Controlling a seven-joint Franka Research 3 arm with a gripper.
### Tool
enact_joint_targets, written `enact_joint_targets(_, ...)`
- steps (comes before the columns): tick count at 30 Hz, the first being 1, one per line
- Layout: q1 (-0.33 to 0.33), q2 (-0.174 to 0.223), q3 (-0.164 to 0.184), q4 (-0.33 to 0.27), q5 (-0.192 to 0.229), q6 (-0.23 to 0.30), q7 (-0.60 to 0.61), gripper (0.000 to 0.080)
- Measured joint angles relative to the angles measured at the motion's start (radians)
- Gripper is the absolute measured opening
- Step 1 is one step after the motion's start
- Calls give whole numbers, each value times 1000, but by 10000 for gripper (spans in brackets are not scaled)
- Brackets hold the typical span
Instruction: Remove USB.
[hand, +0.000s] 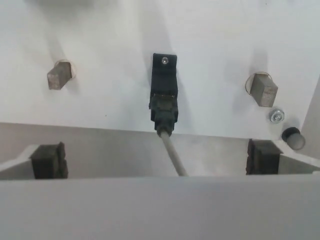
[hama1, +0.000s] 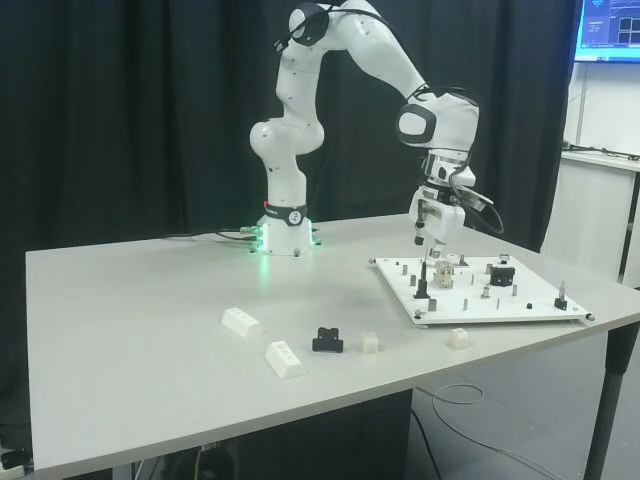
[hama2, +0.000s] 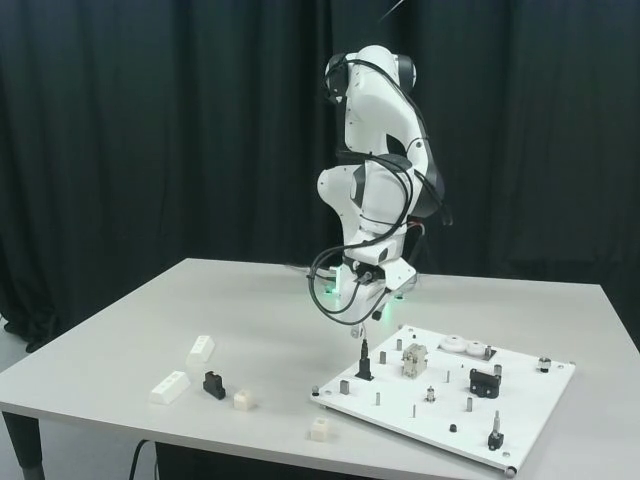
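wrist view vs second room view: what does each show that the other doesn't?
Only the wrist view: the screw head on the black socket and a bolt beside a grey peg, with both pads of the open end effector flanking the cable.

Only the second room view: the whole white arm, the grey table, and the loose blocks lying on it.

Both: the USB plug seated in its socket on the white board, cable rising toward the end effector.

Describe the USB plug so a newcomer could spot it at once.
Find the white board on the grey table. Near the board's edge facing the loose blocks, right under the gripper, stands the black USB plug, alone in trailing a cable.
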Motion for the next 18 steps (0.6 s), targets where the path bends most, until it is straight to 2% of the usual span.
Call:
enact_joint_targets(6, -1, 1, 0, -5, 0, 5, 3, 800)
enact_joint_targets(7, -1, 1, 0, -6, 0, 5, 4, 705)
enact_joint_targets(15, -1, 1, 0, -8, 0, 6, 12, 705)
enact_joint_targets(16, -1, 1, 0, -8, 0, 6, 12, 385)
enact_joint_targets(18, -1, 1, 1, -8, 0, 6, 12, 385)
